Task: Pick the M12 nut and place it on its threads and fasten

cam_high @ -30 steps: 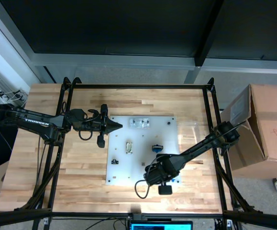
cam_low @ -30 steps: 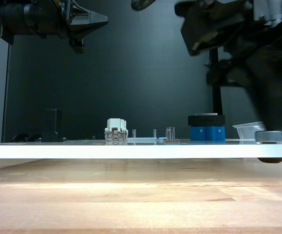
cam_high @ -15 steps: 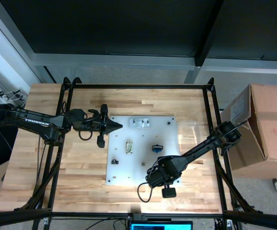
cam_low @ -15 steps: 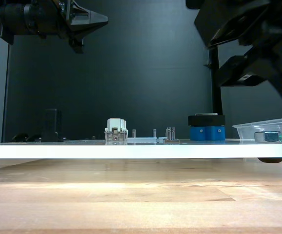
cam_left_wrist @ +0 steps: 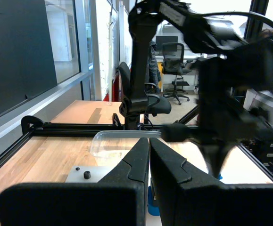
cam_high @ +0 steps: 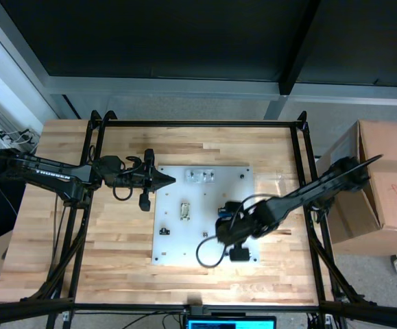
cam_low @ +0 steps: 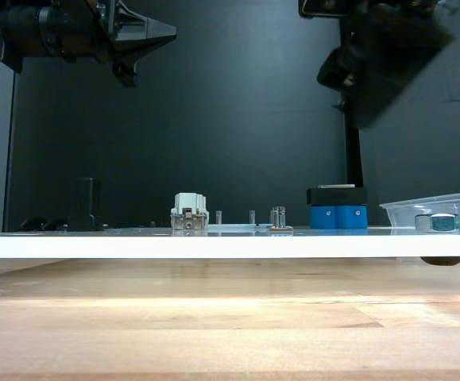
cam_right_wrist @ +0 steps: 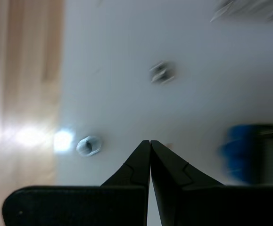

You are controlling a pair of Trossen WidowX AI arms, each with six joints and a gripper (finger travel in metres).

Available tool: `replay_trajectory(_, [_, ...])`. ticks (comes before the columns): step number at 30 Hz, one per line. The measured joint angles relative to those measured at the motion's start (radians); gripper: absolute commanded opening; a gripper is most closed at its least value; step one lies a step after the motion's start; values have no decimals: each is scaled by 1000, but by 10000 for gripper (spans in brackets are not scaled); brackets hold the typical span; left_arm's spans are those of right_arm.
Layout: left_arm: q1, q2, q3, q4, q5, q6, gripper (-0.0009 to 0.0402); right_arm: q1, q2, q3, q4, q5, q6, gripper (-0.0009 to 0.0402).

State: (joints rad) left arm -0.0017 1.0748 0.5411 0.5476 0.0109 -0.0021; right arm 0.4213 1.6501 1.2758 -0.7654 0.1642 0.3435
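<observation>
The tabletop (cam_high: 116,233) is pale wood with a soft sheen; the board (cam_high: 174,247) matt white; the tray (cam_low: 428,208) clear plastic; the nut (cam_low: 438,223) bright metal.

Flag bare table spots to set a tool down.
Bare wood: strips near and far of the board. Left gripper, fingers shut, hangs high at its left. Crowded right: right gripper, fingers shut, above blue block and M12 nut, seemingly on its stud.

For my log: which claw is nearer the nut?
The right claw, shut, empty, above the board's near right, where the nut sits unheld. The left claw, shut, hangs over its left edge.
</observation>
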Motion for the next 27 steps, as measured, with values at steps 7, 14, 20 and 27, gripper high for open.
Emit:
replay_trajectory(7, [0, 0, 0, 0, 0, 0, 0, -153, -251, -170, 174, 55, -144, 0])
replay_trajectory(14, [0, 0, 0, 0, 0, 0, 0, -360, -492, -341, 439, -111, -267, 0])
replay_trajectory(20, [0, 0, 0, 0, 0, 0, 0, -448, -658, -510, 718, -168, -304, 0])
replay_trajectory(27, [0, 0, 0, 0, 0, 0, 0, -448, -760, -662, 995, -169, -312, 0])
